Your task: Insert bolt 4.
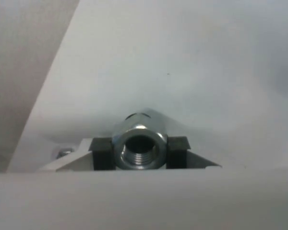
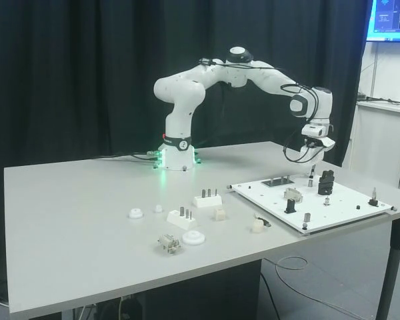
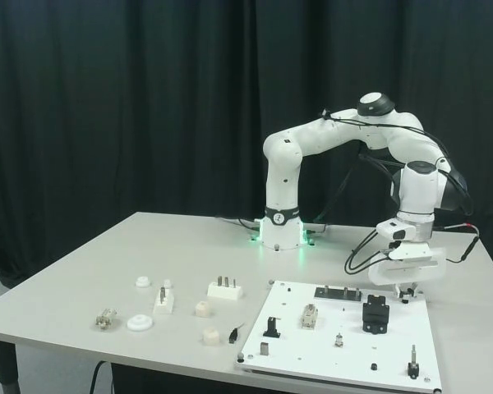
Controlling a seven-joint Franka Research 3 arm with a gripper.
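In the wrist view a grey metal bolt piece (image 1: 139, 143) with a threaded hollow end sits between two black finger pads (image 1: 100, 153), so my gripper (image 1: 139, 155) is shut on it. Under it lies the white assembly board (image 1: 182, 72). From the room views, the gripper (image 2: 312, 167) (image 3: 406, 290) hangs point-down just above the far edge of the white board (image 2: 340, 207) (image 3: 312, 349), beside a black block (image 2: 326, 182) (image 3: 375, 314). The held piece is too small to make out there.
The board carries a black strip (image 3: 338, 292), a small black bracket (image 3: 272, 327) and several upright pins. On the grey table (image 2: 73, 213) stand white pin holders (image 2: 209, 198) (image 2: 181, 217), white gears (image 2: 195, 239) (image 2: 135, 213) and a metal connector (image 2: 168, 245).
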